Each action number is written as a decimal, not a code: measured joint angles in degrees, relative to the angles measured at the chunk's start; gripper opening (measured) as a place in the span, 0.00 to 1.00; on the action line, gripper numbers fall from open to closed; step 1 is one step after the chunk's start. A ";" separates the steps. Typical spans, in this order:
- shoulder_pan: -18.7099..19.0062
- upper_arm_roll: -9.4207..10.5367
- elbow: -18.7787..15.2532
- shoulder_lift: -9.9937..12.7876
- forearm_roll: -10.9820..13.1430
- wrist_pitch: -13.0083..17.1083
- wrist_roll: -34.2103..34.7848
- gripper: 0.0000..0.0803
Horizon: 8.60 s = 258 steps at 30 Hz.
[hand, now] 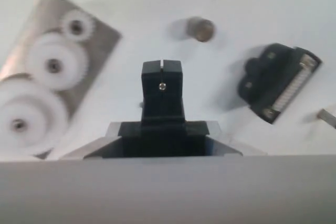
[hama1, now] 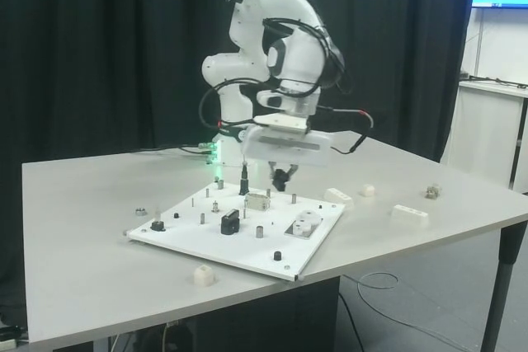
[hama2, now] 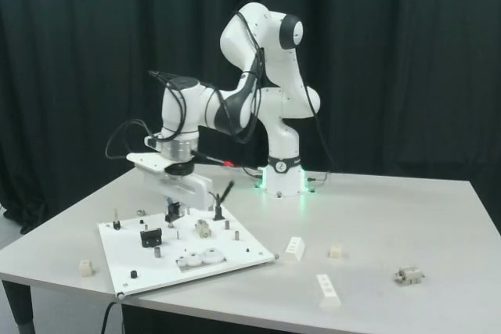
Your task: Insert D-SUB.
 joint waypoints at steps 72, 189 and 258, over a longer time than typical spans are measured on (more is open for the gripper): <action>-4.45 -9.21 -2.12 4.87 20.97 4.29 10.74 0.19; -5.94 -9.98 1.16 8.08 28.62 0.83 5.04 0.19; -3.47 -11.69 0.82 8.23 28.23 1.66 3.11 0.19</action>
